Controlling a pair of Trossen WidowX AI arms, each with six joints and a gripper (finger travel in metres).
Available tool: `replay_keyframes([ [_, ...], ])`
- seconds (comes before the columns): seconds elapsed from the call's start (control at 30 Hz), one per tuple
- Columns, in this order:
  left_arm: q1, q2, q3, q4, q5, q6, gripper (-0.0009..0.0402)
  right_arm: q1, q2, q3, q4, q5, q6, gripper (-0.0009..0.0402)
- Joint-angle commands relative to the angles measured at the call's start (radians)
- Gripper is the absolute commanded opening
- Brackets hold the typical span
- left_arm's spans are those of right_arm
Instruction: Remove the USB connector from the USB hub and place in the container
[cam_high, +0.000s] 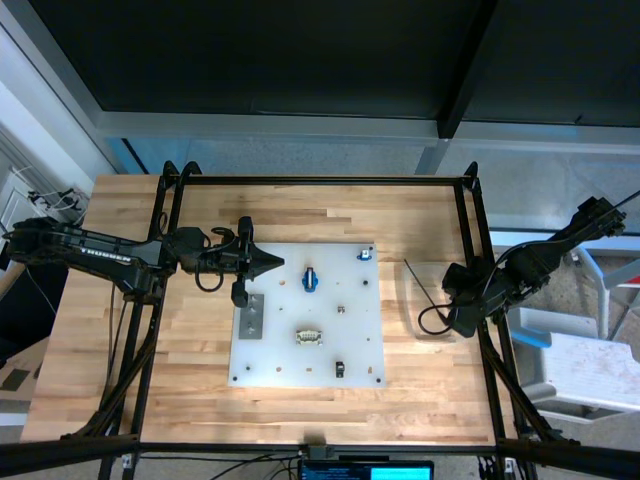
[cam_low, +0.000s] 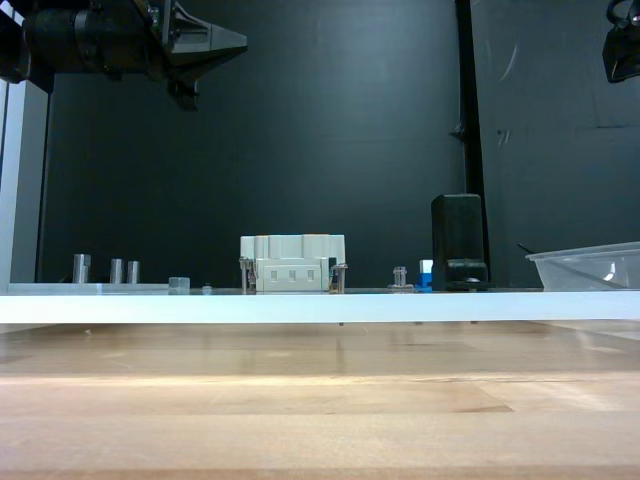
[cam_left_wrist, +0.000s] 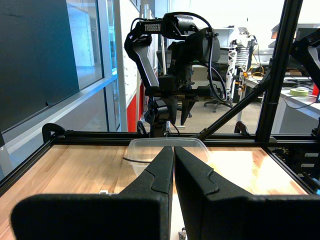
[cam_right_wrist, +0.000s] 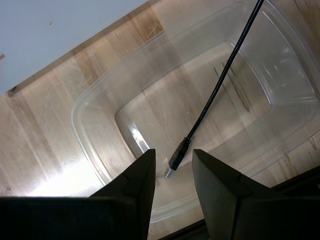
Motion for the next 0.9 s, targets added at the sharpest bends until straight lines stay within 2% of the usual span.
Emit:
replay_keyframes([
  [0.03,0.0,0.0,0.0,0.0,0.0,0.0,0.0001,0.0,0.0,0.0,0.0,0.0,0.0,0.01],
  [0.9,0.0,0.0,0.0,0.0,0.0,0.0,0.0001,0.0,0.0,0.0,0.009,0.0,0.001,0.01],
])
